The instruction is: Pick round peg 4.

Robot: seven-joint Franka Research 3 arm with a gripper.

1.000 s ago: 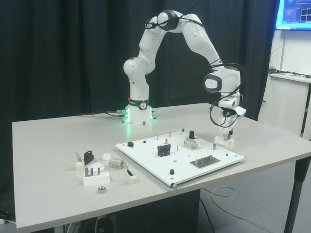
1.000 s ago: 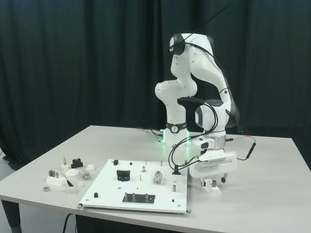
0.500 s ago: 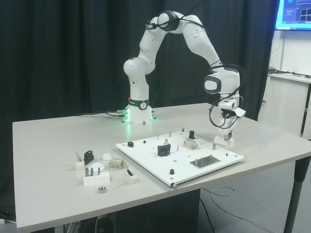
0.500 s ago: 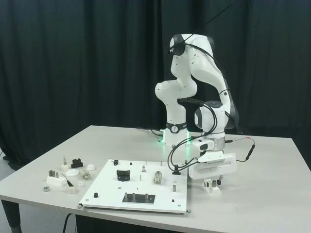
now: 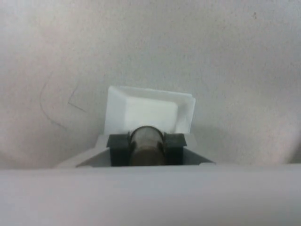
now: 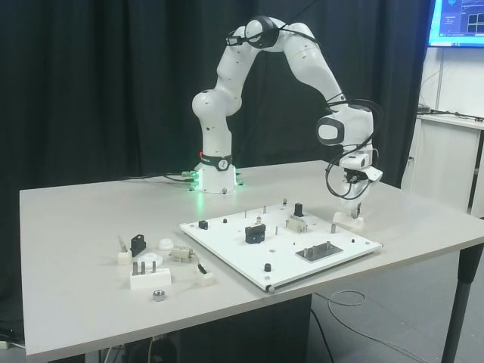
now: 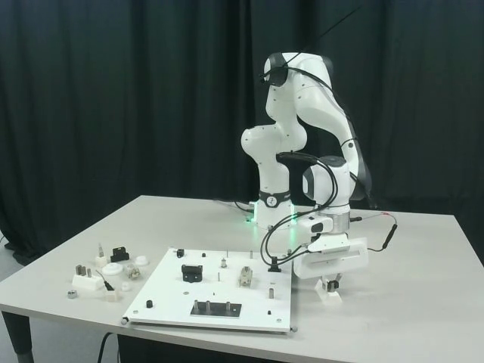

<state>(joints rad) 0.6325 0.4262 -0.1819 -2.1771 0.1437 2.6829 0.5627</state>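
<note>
Board: the white assembly board (image 7: 219, 299) is lying at the near edge of the grey surface (image 7: 408, 302).
Holder: a small white block (image 5: 149, 113) is sitting on the surface just beside the board's corner.
Peg: round peg 4 (image 5: 146, 146) is standing upright over the block.
Gripper: the gripper (image 5: 146, 149) is pinching the peg between black pads (image 5: 117, 148).
Arm: the white arm (image 6: 302, 68) is arching down from its base.

The grey table (image 6: 83, 219) carries a white board (image 6: 227, 238) and small parts (image 6: 147, 265).

The smooth white jointed arm (image 6: 302, 64) carried looping black cables (image 7: 281, 234); its round base (image 6: 214, 180) glowed green.
</note>
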